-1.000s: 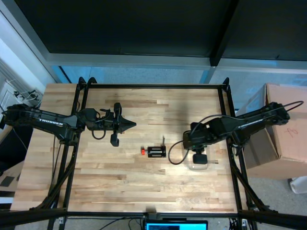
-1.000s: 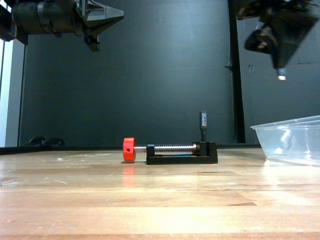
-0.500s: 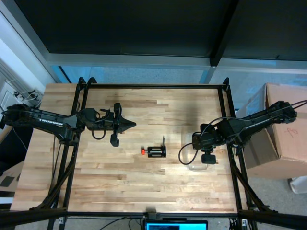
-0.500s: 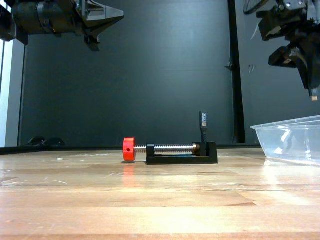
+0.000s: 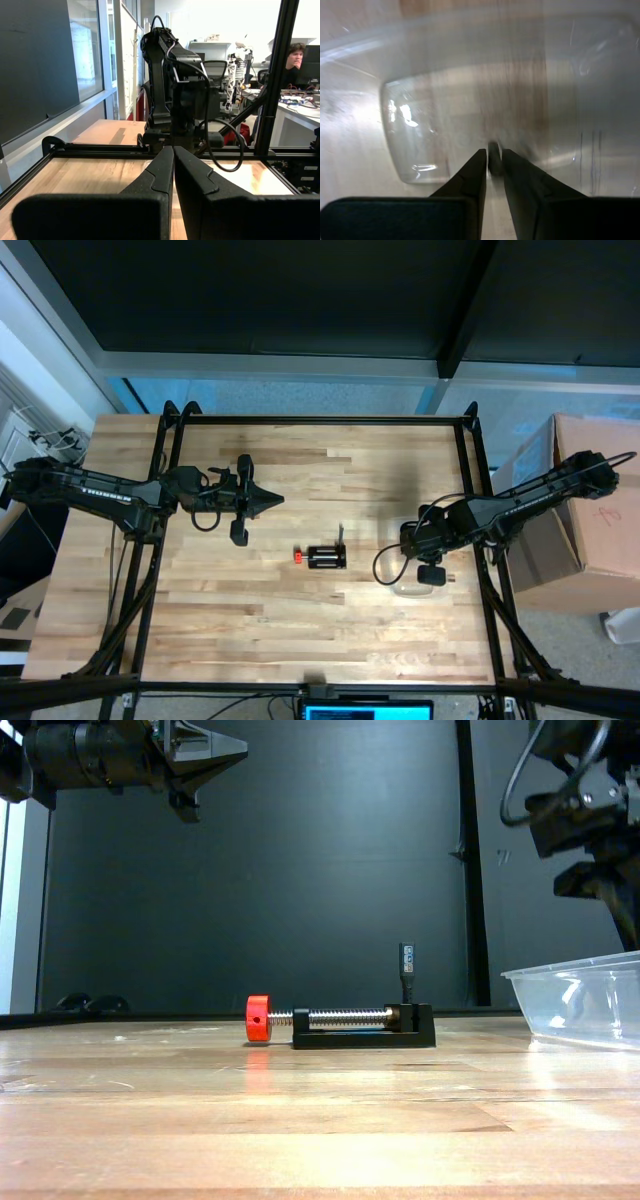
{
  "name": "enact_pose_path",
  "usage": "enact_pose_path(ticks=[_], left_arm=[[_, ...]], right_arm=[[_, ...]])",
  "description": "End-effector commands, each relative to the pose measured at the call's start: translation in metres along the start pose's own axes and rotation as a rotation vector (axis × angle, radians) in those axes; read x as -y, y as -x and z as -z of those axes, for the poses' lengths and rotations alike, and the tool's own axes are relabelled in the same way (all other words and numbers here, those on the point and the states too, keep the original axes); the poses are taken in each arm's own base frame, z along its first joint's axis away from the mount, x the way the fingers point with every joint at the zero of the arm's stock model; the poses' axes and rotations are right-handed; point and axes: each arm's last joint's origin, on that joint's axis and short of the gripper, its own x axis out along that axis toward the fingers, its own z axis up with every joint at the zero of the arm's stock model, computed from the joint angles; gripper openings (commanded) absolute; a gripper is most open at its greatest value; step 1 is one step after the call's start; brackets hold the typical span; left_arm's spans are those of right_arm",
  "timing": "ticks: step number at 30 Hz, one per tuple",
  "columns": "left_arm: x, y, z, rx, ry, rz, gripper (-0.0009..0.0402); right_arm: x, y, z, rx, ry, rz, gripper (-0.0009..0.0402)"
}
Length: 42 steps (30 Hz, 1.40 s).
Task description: Remove the USB-C connector from the USB-C receptacle and place in the container
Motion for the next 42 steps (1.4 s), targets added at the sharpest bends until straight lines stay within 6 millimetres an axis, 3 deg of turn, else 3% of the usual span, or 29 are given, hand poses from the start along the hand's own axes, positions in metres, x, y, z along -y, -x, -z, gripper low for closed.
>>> enact_pose_path(ticks=[1, 16, 24, 29, 34, 37, 42], left_arm=[[0.000, 0.000, 0.000, 0.000, 0.000, 0.000, 0.0000], [0.000, 0.000, 0.000, 0.000, 0.000, 0.000, 0.0000], [0.000, 0.000, 0.000, 0.000, 0.000, 0.000, 0.0000], [0.000, 0.000, 0.000, 0.000, 0.000, 0.000, 0.0000], [0.000, 0.000, 0.000, 0.000, 0.000, 0.000, 0.0000], [0.000, 0.000, 0.000, 0.000, 0.000, 0.000, 0.0000], [0.000, 0.000, 0.000, 0.000, 0.000, 0.000, 0.0000]], right_arm=[[0.001, -0.005, 0.003, -0.014, -0.010, 0.007, 0.0078], [-0.002, 0.006, -0.004, 0.016, -0.032, -0.018, 0.0233], [-0.005, 0.048, -0.018, 0.036, -0.034, -0.026, 0.0246], [-0.008, 0.073, -0.028, 0.113, -0.036, -0.053, 0.0231], [-0.008, 0.081, -0.034, 0.219, 0.001, -0.029, 0.0193], [-0.007, 0.085, -0.038, 0.386, 0.038, -0.036, 0.0143], [-0.001, 0.104, -0.043, 0.753, 0.044, -0.027, 0.0028]])
